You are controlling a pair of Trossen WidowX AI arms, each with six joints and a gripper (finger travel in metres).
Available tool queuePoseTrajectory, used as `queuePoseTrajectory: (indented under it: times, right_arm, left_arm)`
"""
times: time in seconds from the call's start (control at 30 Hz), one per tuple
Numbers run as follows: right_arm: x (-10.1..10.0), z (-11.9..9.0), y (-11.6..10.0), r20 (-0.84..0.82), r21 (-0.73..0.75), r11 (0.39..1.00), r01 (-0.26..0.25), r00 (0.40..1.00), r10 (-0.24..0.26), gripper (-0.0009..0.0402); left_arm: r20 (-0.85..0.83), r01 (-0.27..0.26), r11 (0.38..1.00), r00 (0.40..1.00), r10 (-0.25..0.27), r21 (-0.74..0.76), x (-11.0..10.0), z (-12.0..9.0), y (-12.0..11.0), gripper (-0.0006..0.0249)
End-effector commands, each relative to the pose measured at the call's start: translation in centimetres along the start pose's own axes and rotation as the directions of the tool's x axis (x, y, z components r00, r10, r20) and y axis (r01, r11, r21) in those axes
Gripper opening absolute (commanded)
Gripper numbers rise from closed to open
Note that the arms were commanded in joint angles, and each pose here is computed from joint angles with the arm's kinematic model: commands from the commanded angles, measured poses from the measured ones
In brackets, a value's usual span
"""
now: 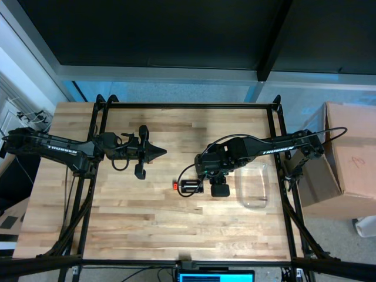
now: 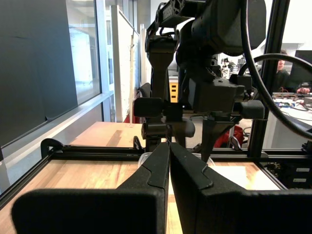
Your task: Remove the USB-C connector from the USB-C receptacle and place in the container
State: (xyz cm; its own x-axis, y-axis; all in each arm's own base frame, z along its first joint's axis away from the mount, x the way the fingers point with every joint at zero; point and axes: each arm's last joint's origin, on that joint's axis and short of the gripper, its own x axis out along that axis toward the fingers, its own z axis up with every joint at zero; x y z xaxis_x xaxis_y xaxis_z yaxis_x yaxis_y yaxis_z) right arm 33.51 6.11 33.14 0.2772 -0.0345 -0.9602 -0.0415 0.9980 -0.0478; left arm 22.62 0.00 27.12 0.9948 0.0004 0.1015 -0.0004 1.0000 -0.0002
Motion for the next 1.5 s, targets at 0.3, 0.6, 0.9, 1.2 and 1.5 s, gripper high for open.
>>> queuePoseTrajectory:
  times: [0.3,0.6,0.9,1.2,1.5]
  right_arm:
    - [0.4,0.0,0.1,0.0,-0.006,1.0,0.01,1.0,-0.01,0.0237]
    - [3.4,1.3,0.8,-0.031,-0.015,1.0,0.012,0.999,-0.012,0.0212]
    - [6.7,2.2,1.4,-0.081,-0.026,1.0,0.014,0.997,-0.016,0.0208]
    - [9.2,2.6,1.7,-0.114,-0.032,0.999,0.018,0.993,-0.021,0.0208]
    - [9.9,2.4,1.7,-0.124,-0.036,0.999,0.019,0.992,-0.023,0.0176]
  left_arm:
    - [0.0,0.0,1.0,1.0,0.0,0.0,0.0,0.0,0.0,0.0]
    - [-0.003,0.0,1.0,1.0,0.0,0.0,0.0,-0.1,0.0,0.0]
    - [-0.003,0.0,1.0,1.0,0.0,0.0,0.0,-0.1,0.0,0.0]
    - [-0.002,0.0,1.0,1.0,0.0,0.0,0.0,0.0,0.0,0.0]
    - [-0.002,0.0,1.0,1.0,0.0,0.0,0.0,0.0,0.0,0.0]
